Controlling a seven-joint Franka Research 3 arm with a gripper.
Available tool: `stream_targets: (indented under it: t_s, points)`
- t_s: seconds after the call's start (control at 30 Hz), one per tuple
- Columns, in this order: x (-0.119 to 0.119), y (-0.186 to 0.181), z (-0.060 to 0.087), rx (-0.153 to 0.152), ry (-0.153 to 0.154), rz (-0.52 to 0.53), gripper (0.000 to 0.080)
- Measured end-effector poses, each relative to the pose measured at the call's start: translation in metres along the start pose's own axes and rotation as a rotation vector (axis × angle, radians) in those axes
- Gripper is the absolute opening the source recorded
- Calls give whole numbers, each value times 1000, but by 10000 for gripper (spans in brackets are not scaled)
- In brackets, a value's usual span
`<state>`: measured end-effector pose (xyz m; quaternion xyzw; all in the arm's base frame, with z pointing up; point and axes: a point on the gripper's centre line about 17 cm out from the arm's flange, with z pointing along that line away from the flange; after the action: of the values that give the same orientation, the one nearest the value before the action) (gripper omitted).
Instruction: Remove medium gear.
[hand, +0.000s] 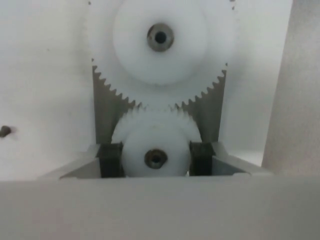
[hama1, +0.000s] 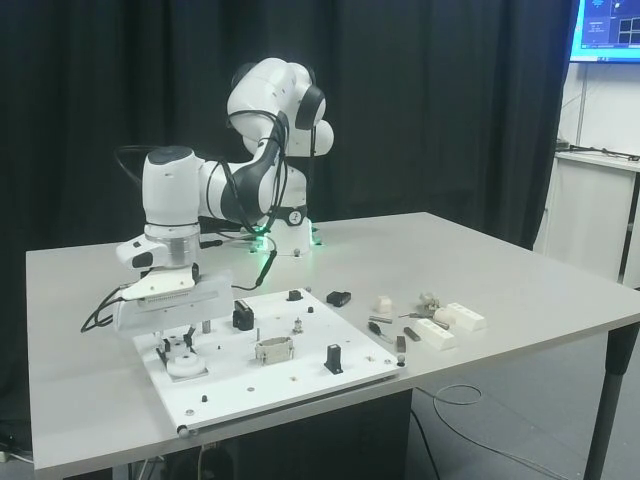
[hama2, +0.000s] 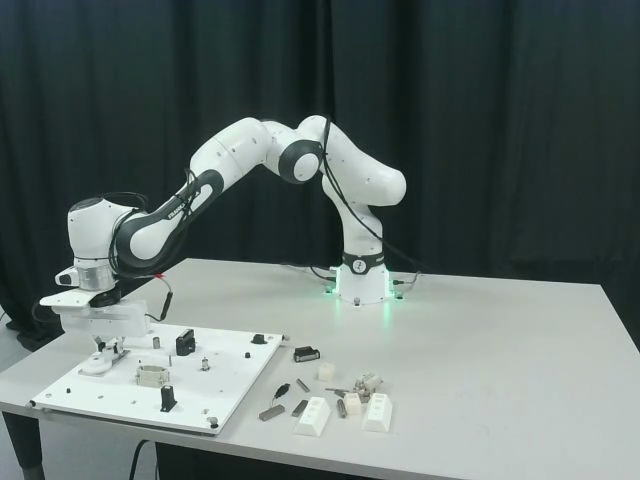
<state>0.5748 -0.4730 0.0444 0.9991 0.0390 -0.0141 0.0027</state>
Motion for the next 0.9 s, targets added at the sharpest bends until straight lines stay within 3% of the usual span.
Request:
stream_targets:
  t_s: [0.3,0.9]
  points:
    - [0,-1,-6,5,0,10,283]
    - [-4,-4,-39,19,-14,16,281]
